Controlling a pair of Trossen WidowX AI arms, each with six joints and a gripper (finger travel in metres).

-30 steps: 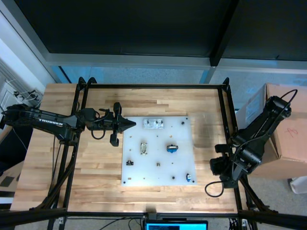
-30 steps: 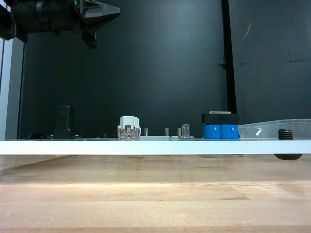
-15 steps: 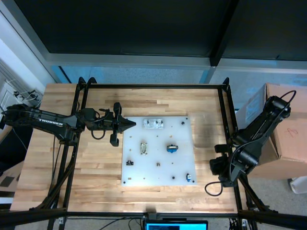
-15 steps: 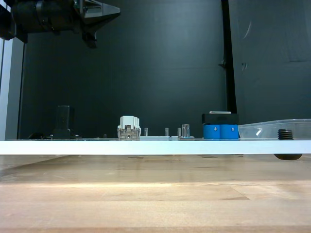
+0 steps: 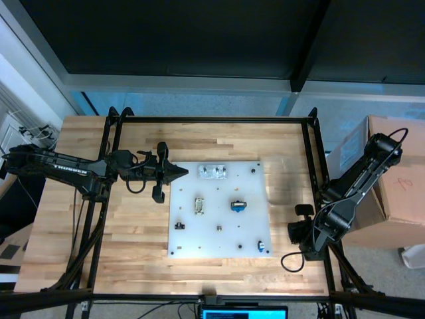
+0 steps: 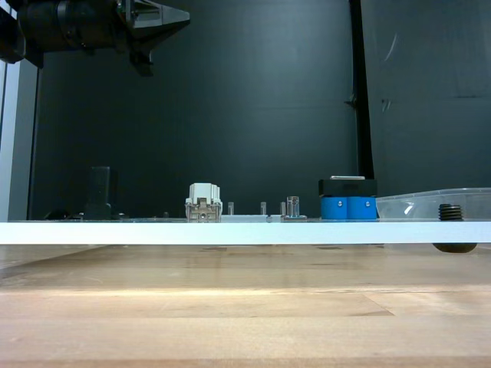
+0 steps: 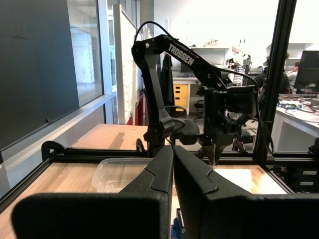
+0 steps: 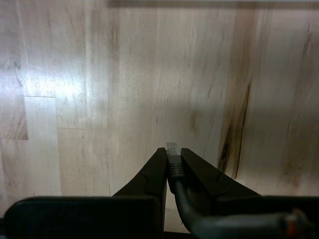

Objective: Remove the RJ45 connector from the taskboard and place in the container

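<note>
In the right wrist view my right gripper (image 8: 172, 152) is shut on the RJ45 connector (image 8: 172, 147), whose clear tip pokes out between the fingers with its dark cable trailing back. It is held above bare wood, clear of the board. From above, the right gripper (image 5: 294, 232) hangs just right of the white taskboard (image 5: 219, 229). My left gripper (image 5: 179, 172) hovers at the board's far left corner, shut and empty, also in the low view (image 6: 180, 15). The clear container (image 5: 214, 172) sits at the board's far edge.
A blue block (image 5: 238, 205) and a white connector housing (image 5: 198, 205) stand on the board, with small black fittings near its front. A black frame (image 5: 312, 153) surrounds the table. A cardboard box (image 5: 392, 179) sits beyond the right edge.
My right arm has shifted slightly left and toward the near edge with the RJ45 connector still held. The left arm has not moved.
</note>
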